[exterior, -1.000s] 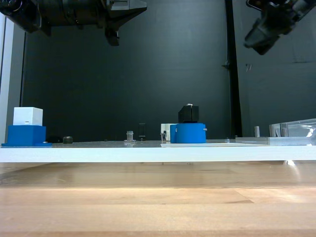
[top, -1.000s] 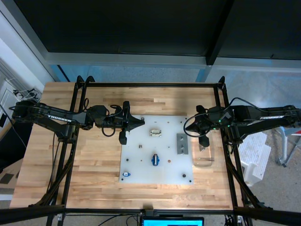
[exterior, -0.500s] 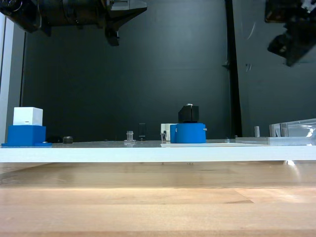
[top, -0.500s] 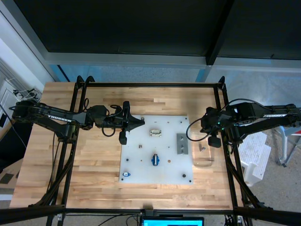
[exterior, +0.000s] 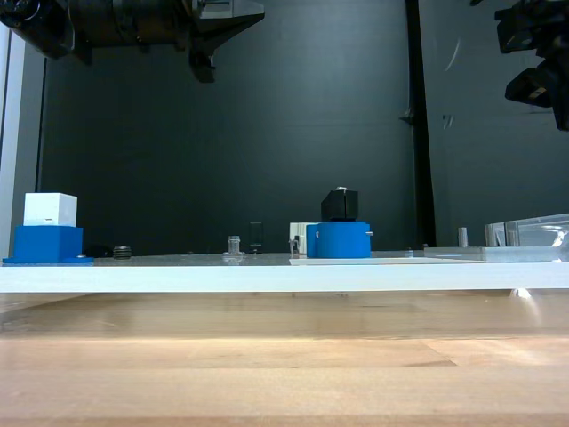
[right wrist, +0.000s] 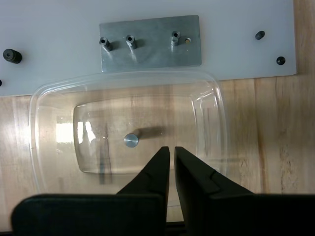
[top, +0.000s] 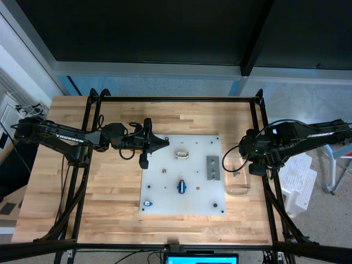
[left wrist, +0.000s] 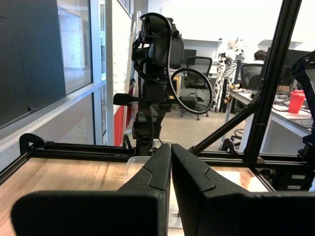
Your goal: Pick the 16mm cylinder and install on the taskboard
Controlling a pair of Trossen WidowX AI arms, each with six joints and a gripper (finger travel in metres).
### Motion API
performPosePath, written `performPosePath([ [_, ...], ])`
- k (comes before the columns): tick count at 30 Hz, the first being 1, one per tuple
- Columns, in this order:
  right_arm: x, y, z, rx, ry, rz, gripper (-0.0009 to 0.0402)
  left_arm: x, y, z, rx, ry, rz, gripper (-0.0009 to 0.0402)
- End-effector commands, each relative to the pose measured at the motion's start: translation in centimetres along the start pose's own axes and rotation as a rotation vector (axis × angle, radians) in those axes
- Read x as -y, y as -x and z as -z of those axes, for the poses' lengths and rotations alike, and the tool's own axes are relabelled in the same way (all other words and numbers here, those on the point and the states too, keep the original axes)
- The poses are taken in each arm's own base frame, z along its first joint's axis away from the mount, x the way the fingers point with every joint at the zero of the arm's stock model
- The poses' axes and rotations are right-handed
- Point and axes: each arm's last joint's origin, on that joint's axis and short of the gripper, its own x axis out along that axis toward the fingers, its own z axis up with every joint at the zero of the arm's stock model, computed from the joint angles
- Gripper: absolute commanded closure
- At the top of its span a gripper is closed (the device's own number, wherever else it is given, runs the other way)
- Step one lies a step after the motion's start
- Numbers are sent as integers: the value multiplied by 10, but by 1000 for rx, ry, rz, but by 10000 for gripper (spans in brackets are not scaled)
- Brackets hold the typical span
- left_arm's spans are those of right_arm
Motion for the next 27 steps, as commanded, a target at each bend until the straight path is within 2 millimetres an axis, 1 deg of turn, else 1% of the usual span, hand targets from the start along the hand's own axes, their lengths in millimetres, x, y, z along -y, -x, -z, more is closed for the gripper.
performPosePath([
  [1, 0, 0, 0, -5, -1, 1, 352, 0, 0, 0, 0, 0, 0, 393],
  [6, -1, -2, 0, -27, 4, -2, 313, 0, 0, 0, 0, 0, 0, 393],
  [11, -2, -6, 1, -60, 36, -16, 260, 0, 0, 0, 0, 0, 0, 393],
  [18, -3, -14, 3, -94, 37, -6, 190, 0, 0, 0, 0, 0, 0, 393],
  [22, -3, -19, 2, -118, 39, 3, 166, 0, 0, 0, 0, 0, 0, 393],
  [27, -3, -27, 1, -127, 44, 41, 153, 0, 0, 0, 0, 0, 0, 393],
])
